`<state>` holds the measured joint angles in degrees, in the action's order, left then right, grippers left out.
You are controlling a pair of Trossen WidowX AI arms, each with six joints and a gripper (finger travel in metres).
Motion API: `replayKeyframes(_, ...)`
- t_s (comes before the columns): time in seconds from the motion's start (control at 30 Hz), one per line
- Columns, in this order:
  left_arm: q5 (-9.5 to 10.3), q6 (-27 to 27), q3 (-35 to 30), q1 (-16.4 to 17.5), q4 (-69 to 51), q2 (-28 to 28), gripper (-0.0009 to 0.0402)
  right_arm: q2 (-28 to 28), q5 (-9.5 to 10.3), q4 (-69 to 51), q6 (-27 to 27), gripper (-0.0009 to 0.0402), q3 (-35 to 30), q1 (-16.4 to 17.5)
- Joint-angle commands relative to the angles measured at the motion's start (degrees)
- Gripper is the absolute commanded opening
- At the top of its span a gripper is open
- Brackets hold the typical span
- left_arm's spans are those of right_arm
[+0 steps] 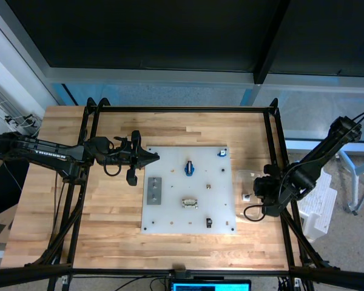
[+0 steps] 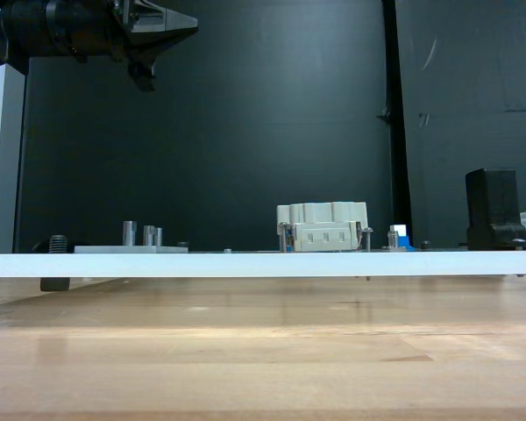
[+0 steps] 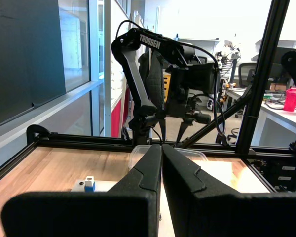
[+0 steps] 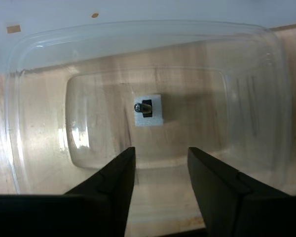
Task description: Pick the USB connector and install on taskboard
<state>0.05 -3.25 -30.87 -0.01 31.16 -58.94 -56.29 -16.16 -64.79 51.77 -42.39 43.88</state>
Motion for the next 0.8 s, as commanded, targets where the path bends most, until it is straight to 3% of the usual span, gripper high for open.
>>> replayKeyframes(0.03,0.00,0.02,0.00,0.02,0.02,-0.02,0.0000,-0.96,-2.05,1.68,0.02,0.0165,0.39,0.00)
replayKeyframes(0.37,0.00,0.02,-0.02,0.02,0.02,-0.02,0.0000,-2.89,-2.49,6.12,0.20,0.0165,2.62,-0.74)
replayKeyframes(0.53,0.00,0.02,0.00,0.00,0.02,-0.04,0.0000,-4.50,-2.51,7.56,-2.43,0.0165,2.64,-2.19)
replayKeyframes(0.8,0.00,0.02,0.00,0.00,0.02,-0.02,0.0000,-6.60,-1.11,10.40,-4.90,0.0165,3.63,-4.55)
